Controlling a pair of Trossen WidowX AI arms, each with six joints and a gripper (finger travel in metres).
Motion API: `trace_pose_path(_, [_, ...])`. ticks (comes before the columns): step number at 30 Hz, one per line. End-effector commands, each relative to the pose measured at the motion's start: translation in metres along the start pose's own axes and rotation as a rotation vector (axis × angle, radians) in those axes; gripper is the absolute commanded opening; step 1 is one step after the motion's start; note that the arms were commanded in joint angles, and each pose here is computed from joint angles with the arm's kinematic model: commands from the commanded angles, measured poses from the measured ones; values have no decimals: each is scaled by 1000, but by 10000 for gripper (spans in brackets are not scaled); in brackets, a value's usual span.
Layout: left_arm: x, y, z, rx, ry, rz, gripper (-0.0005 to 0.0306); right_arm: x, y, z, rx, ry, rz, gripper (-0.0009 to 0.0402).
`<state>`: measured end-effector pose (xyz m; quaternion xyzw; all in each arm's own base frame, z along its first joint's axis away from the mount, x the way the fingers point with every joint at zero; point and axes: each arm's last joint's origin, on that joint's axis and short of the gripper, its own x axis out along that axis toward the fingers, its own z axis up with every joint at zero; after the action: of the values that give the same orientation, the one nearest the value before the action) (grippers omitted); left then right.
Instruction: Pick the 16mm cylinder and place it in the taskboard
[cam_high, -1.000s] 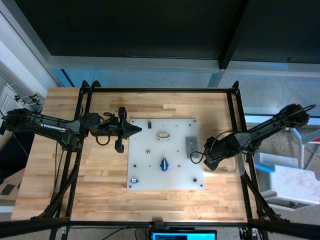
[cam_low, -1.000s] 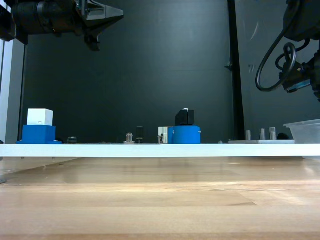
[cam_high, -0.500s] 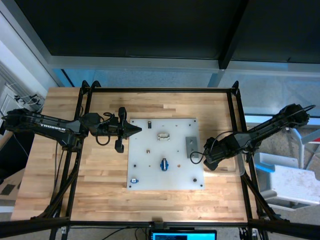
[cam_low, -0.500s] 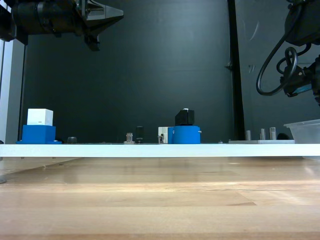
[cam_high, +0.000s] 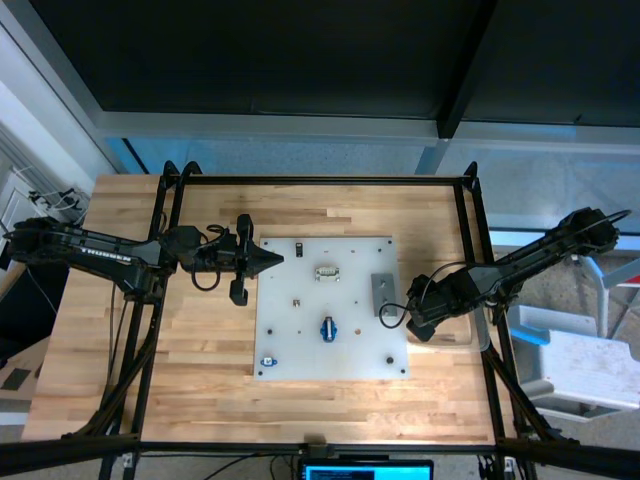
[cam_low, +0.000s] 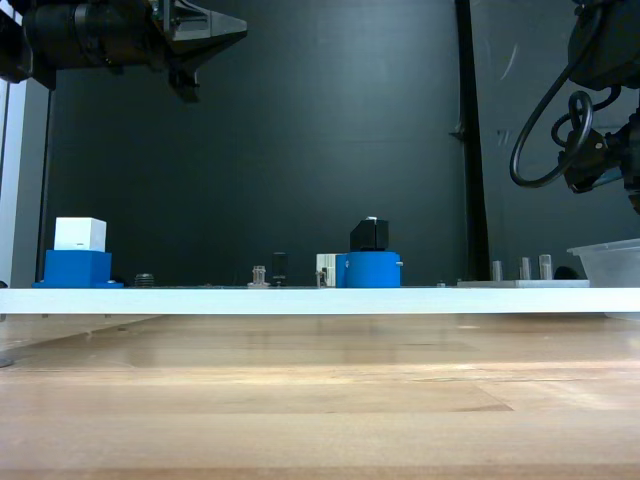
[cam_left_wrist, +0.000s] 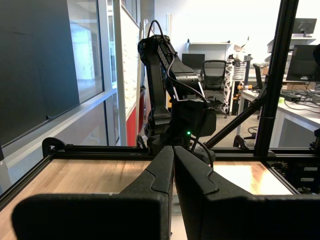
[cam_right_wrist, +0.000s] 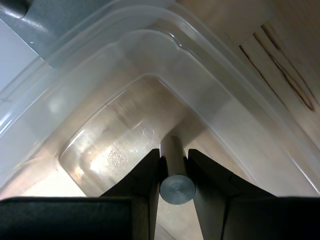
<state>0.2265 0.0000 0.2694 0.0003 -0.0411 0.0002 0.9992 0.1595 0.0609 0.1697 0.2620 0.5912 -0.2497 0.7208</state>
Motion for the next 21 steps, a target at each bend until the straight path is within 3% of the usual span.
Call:
trace_pose_path(1, [0,0,0,0,0,0,0,0,0,0,-1,1,1,39])
trace_pose_path(9, [0,0,0,0,0,0,0,0,0,0,-2,1,0,14])
trace_pose_path(21, [0,0,0,0,0,0,0,-6,2,1,-12,12,-3,12])
